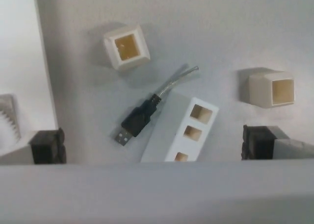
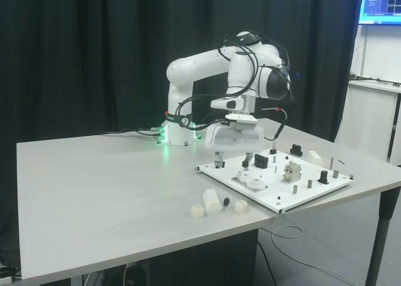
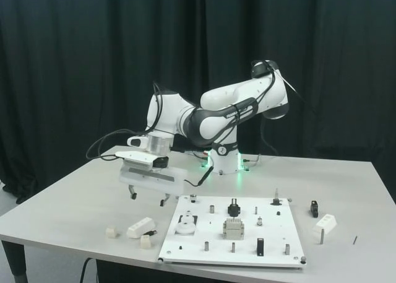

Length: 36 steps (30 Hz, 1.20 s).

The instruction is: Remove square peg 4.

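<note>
Two hollow white square pegs lie loose on the grey table, one (image 1: 126, 46) (image 2: 197, 212) (image 3: 111, 232) farther from the board than the other (image 1: 271, 87) (image 2: 240, 205) (image 3: 146, 242). Between them lie a white block with three square holes (image 1: 182, 131) (image 2: 212, 199) (image 3: 140, 227) and a black USB plug (image 1: 135, 121) (image 2: 224, 203). My gripper (image 1: 152, 144) (image 2: 233, 161) (image 3: 148, 197) hangs open well above them. Its black fingertips (image 1: 47, 145) are far apart and hold nothing.
The white task board (image 2: 276, 195) (image 3: 192, 250) lies beside the loose parts, carrying gears, black fixtures and small upright pins. Its edge (image 1: 19, 62) shows in the wrist view. Another white block (image 2: 314, 154) (image 3: 325, 222) lies beyond the board.
</note>
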Each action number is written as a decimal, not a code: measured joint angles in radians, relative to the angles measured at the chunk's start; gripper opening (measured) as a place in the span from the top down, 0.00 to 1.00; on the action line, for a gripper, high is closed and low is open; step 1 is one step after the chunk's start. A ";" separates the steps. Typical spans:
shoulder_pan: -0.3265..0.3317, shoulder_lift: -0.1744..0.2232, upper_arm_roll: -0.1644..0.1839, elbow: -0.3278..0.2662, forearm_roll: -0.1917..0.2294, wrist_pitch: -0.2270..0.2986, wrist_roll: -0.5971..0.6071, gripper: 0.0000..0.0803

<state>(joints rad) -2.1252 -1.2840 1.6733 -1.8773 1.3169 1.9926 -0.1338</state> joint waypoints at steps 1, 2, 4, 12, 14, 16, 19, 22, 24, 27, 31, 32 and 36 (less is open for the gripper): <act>0.000 0.000 0.000 0.000 0.000 0.000 0.000 0.00; 0.001 0.000 0.000 0.001 0.001 0.000 -0.001 0.00; 0.001 0.000 0.000 0.002 0.003 0.000 -0.004 0.00; 0.017 0.002 0.000 0.009 0.026 -0.009 -0.015 0.00; 0.024 0.003 0.000 0.015 0.033 -0.019 -0.015 0.00; 0.030 0.004 0.000 0.023 0.038 -0.029 -0.015 0.00; 0.041 0.006 0.000 0.037 0.043 -0.047 -0.015 0.00; 0.052 0.010 -0.001 0.054 0.048 -0.071 -0.015 0.00; 0.060 0.014 -0.001 0.066 0.053 -0.089 -0.011 0.00; 0.071 0.019 -0.001 0.084 0.065 -0.120 0.006 0.00; 0.088 0.022 -0.001 0.113 0.081 -0.159 0.050 0.00; 0.093 0.022 -0.001 0.121 0.085 -0.167 0.058 0.00; 0.113 0.022 0.000 0.157 0.091 -0.195 0.098 0.00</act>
<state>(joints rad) -2.0121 -1.2621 1.6734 -1.7199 1.4078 1.7980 -0.0358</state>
